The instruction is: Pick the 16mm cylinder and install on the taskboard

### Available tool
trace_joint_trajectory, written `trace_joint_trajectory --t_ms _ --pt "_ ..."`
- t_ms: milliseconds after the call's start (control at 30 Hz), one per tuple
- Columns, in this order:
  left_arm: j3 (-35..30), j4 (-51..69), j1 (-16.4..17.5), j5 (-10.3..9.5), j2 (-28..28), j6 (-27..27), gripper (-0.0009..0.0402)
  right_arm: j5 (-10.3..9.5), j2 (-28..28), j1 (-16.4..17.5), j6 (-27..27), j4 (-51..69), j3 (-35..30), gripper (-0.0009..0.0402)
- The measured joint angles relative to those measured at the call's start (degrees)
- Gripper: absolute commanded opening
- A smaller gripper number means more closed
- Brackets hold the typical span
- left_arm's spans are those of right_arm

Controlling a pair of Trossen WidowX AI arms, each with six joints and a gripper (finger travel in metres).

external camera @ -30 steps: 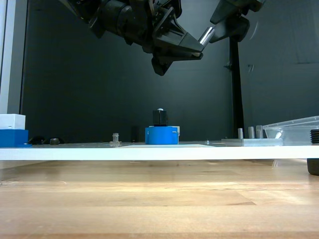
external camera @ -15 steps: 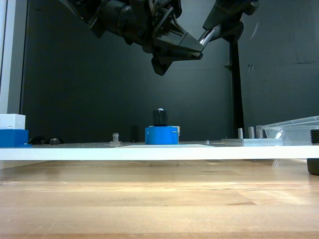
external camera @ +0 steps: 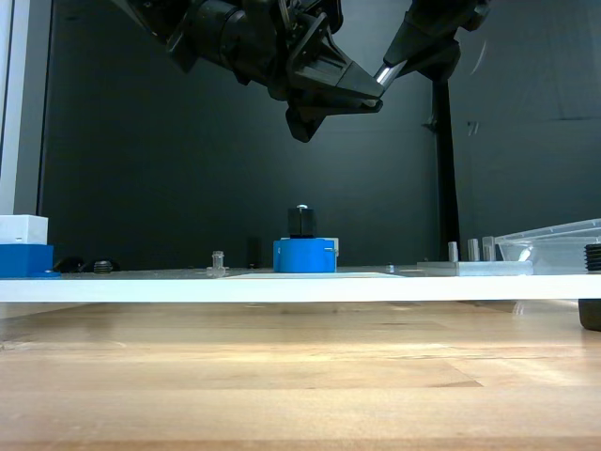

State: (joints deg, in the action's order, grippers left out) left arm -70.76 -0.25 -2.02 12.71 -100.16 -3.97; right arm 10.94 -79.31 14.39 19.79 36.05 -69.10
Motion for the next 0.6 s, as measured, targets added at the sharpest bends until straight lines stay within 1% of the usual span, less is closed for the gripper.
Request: trace_joint_trajectory --t_ms 67,133,200,267,367,433,500,600 --pt "0.0 0.0 0.0 -0.02 0.0 0.0 0.0002 0.0 0.0 0.0 0.0 0.0 0.0 0.0004" --pt "0.0 0.0 0.0 0.02 0.0 0.0 0.0014 0.0 0.0 0.0 -0.2 0.0 0.0 -0.0002" --pt "0.0 0.0 0.0 0.55 0.0 0.0 0.0035 -0.07 0.0 0.0 -0.5 0.0 0.0 0.0003" --pt "0.0 0.0 0.0 1.73 0.0 0.0 0.0064 -0.09 0.0 0.0 -0.6 0.0 0.0 0.0005" --pt "0.0 0.1 0.0 2.32 0.1 -0.6 0.0107 -0.2 0.2 0.1 -0.6 0.0 0.0 0.0003" --pt "0.0 1.4 0.0 2.8 0.2 -0.7 0.0129 -0.24 0.2 0.1 -0.8 0.4 0.1 0.0003" --pt "0.0 3.7 0.0 2.99 0.5 -0.9 0.0143 -0.22 0.3 0.1 -0.8 1.0 0.1 0.0002" --pt "0.0 6.3 0.0 3.17 1.5 -1.0 0.015 0.02 0.7 0.0 -0.8 1.5 0.2 0.0001"
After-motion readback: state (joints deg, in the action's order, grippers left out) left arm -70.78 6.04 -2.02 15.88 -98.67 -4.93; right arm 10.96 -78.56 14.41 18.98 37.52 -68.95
